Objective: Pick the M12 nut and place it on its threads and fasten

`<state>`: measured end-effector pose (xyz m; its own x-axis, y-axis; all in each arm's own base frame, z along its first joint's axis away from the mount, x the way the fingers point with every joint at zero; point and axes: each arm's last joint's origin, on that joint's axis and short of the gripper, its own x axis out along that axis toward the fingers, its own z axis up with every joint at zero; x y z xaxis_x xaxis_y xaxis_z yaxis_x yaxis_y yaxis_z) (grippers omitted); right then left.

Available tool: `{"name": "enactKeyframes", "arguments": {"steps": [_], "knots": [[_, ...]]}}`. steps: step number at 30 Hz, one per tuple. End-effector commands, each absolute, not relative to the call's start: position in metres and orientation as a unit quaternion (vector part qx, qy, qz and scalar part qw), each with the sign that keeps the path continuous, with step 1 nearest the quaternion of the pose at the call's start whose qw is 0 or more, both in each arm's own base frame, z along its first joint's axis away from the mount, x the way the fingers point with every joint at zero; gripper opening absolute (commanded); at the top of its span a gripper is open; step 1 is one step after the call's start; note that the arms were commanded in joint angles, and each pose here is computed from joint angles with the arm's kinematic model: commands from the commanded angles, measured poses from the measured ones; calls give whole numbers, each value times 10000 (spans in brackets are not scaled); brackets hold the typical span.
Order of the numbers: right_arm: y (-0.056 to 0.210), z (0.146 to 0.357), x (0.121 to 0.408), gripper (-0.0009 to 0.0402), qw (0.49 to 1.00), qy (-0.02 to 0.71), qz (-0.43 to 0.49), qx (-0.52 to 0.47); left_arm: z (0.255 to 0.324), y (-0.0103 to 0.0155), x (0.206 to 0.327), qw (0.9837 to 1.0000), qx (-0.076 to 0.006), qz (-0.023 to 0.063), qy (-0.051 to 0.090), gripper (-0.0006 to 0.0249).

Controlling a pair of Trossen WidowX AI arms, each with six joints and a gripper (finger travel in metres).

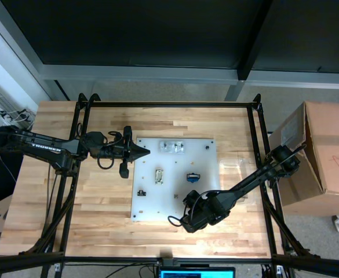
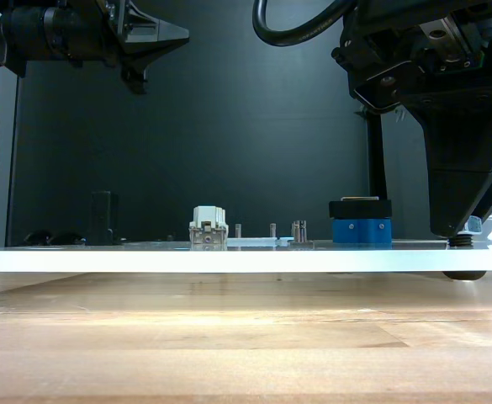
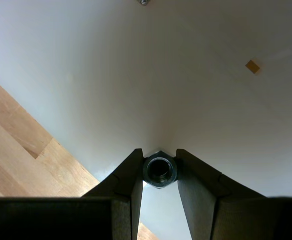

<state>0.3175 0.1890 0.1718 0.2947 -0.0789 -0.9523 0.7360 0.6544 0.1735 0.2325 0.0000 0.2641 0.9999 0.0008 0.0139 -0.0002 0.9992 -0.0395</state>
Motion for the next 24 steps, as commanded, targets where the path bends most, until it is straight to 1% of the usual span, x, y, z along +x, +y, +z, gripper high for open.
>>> {"name": "enactKeyframes", "arguments": {"steps": [1,10,15,20,24], "knots": [[1900,1742,3194,31,7459,5231,-2672,3140,2640,0,2326,9998,-196,1,-68,0],[1903,1742,3194,141,7442,5256,-2650,3157,2640,0,2326,9998,-196,1,-68,0],[1903,1764,3188,193,7439,5279,-2597,3170,2640,0,2326,9998,-196,1,-70,0],[1894,1821,3178,228,7496,5265,-2506,3132,2640,0,2326,9998,-196,1,-68,0],[1874,1879,3171,240,7544,5229,-2450,3121,2641,1,2325,9998,-196,2,-72,0]]}}
